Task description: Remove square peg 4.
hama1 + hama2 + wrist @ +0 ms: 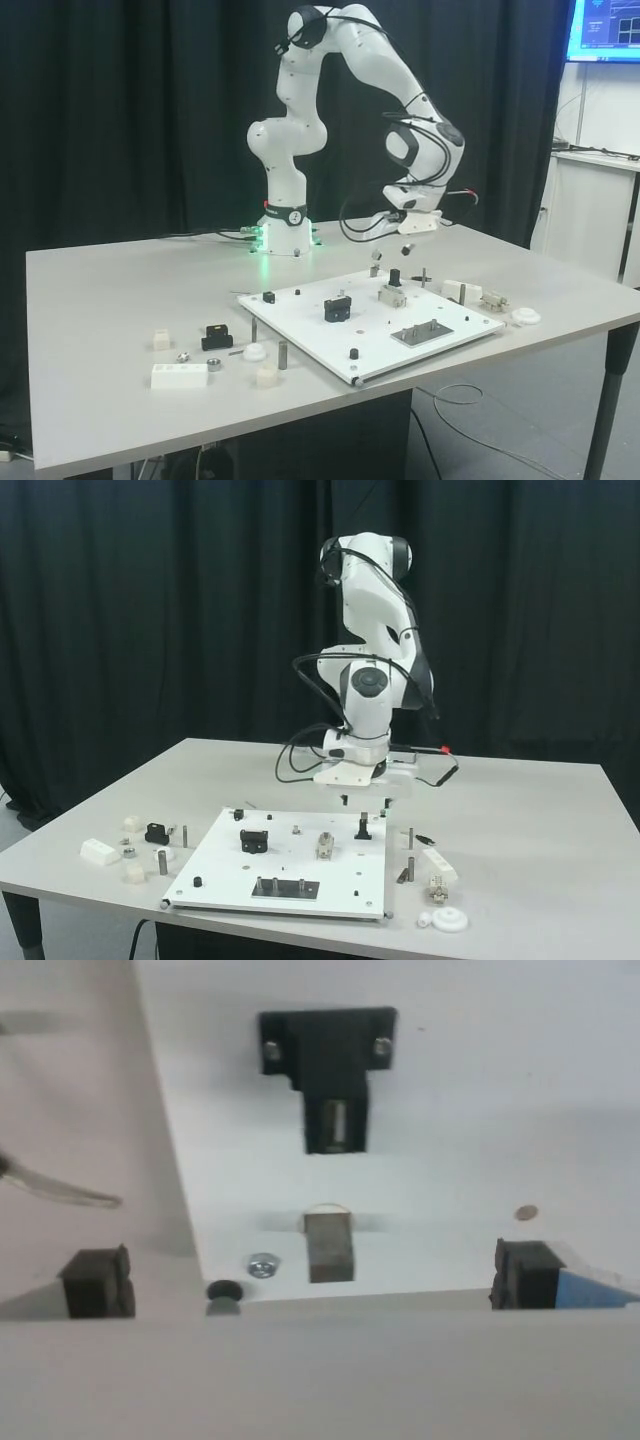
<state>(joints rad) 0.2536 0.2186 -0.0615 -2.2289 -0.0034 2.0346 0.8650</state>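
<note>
Square peg 4 point(330, 1246) stands upright in the white board point(480, 1110) on the desk point(100, 290), between the spread, empty fingers point(310, 1285). No readable writing shows.

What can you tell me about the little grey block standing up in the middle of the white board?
The small grey square peg looks like dull metal, with flat sides and a flat top. It stands upright on the white board, apparently seated in a hole, though the hole itself is hidden. A black bracket sits apart from it. The gripper hovers above; the fingers flank the peg without touching it.
</note>
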